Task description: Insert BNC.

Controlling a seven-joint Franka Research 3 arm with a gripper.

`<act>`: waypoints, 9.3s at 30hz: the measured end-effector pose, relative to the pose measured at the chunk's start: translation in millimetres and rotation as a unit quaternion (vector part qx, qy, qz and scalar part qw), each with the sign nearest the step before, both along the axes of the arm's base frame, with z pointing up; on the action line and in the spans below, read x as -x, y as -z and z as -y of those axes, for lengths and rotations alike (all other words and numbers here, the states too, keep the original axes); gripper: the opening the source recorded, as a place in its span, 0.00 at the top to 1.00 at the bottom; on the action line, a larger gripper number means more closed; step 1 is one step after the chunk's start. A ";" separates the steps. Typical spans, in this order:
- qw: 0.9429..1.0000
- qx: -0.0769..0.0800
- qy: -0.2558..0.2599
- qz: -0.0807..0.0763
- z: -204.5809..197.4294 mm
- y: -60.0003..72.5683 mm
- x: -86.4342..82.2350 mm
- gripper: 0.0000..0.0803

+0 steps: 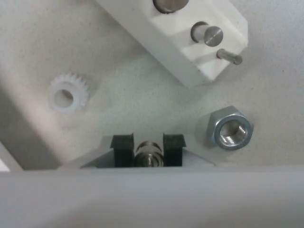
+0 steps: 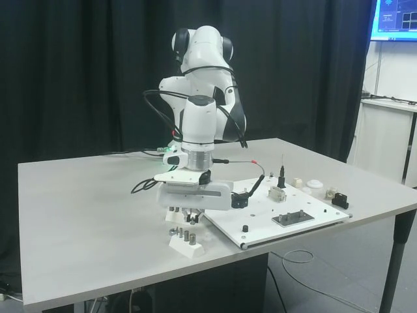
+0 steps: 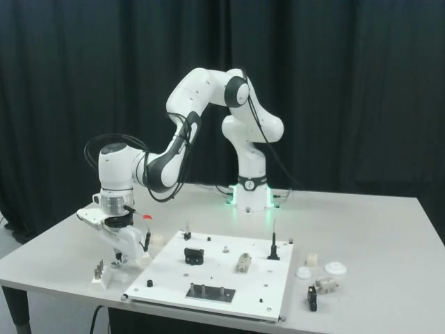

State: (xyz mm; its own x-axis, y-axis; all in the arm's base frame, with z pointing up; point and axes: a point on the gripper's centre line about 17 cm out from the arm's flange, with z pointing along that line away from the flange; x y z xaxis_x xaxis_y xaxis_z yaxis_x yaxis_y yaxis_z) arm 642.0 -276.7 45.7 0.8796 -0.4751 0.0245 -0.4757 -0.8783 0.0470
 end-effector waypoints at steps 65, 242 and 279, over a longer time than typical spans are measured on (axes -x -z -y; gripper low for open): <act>1.000 0.005 -0.021 0.013 -3.0 -22.3 -13.7 0.84; 0.983 -0.012 -0.181 0.025 -280.7 -18.8 143.5 0.84; 0.988 -0.006 -0.152 0.037 -281.0 -3.7 143.5 0.84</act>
State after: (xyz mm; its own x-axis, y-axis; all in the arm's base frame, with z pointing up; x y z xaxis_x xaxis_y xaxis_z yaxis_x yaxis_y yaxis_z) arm 498.6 4.3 49.4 0.9778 -0.1891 0.0902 -0.1907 -0.9816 0.0098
